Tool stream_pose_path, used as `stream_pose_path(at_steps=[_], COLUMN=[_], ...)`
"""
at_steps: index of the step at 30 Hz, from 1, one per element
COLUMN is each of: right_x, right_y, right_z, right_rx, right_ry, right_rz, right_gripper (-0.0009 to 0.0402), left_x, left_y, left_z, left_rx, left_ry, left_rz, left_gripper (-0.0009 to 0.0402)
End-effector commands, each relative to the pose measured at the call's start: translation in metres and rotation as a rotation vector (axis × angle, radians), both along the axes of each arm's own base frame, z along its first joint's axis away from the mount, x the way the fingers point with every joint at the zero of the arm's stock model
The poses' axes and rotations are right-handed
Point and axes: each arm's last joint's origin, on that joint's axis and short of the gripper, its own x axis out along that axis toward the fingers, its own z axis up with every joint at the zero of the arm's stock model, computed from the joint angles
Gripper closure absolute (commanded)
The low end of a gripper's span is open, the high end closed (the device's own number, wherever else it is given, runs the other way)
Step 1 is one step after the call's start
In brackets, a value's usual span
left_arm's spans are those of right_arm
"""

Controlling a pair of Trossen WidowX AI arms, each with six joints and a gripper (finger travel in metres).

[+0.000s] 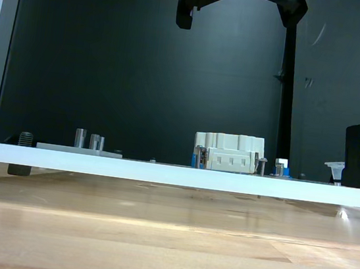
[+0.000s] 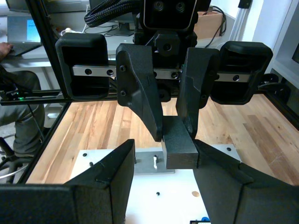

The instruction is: Pick the 16mm bar and install on taskboard

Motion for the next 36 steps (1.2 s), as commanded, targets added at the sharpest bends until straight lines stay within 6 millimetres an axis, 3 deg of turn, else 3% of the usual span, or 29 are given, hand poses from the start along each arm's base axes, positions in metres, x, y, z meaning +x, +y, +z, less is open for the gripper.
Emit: stream_pose_path(at_steps=[1, 16, 36], right_x=[0.0001, 0.0002, 0.0002], right_y=[0.0000, -0.0001, -0.0001], right_z=[0.0001, 0.0004, 0.0004], right_rx=[0.001, -0.012, -0.025], right_ry=[-0.002, -0.005, -0.005], right_rz=[0.000, 0.003, 0.006], right_gripper=[0.0239, 0.0280, 0.0370], left_x=[0.0001, 0.0000, 0.0000], left_y=[-0.0001, -0.0009, -0.0008], left_z=[-0.0001, -0.0001, -0.0003], left_rx=[0.000, 0.000, 0.000], left_ry=[0.001, 0.001, 0.002], left_rz=[0.000, -0.003, -0.003], left_gripper=[0.0392, 0.0392, 0.0390])
